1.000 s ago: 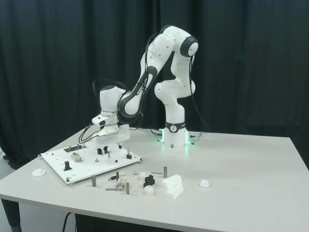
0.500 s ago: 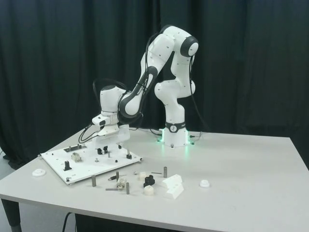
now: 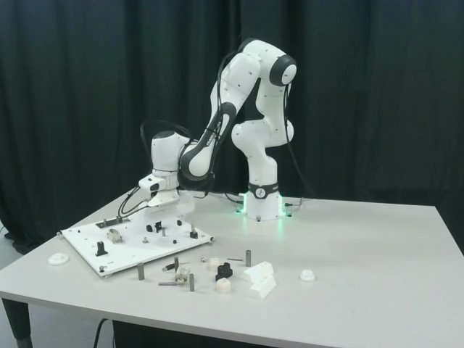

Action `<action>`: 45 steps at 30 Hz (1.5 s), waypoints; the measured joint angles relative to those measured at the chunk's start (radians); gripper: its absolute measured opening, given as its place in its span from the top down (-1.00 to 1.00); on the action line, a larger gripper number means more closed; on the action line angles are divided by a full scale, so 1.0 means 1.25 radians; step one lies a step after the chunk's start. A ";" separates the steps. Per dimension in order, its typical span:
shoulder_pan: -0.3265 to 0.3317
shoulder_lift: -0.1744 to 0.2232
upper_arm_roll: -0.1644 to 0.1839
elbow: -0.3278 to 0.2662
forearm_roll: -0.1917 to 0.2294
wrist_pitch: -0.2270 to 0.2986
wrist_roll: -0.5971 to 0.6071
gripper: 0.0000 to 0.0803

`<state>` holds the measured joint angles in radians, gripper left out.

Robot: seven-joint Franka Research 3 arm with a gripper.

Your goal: Remove square peg 2.

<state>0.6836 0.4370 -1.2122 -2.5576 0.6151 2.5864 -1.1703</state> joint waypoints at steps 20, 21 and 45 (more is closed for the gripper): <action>-0.128 -0.002 0.136 0.004 0.013 0.080 -0.001 -0.99; -0.128 -0.002 0.137 0.004 0.014 0.081 -0.001 -0.99; -0.128 -0.003 0.138 0.005 0.023 0.090 -0.043 0.41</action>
<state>0.5236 0.4333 -1.0397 -2.5514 0.6444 2.6990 -1.2237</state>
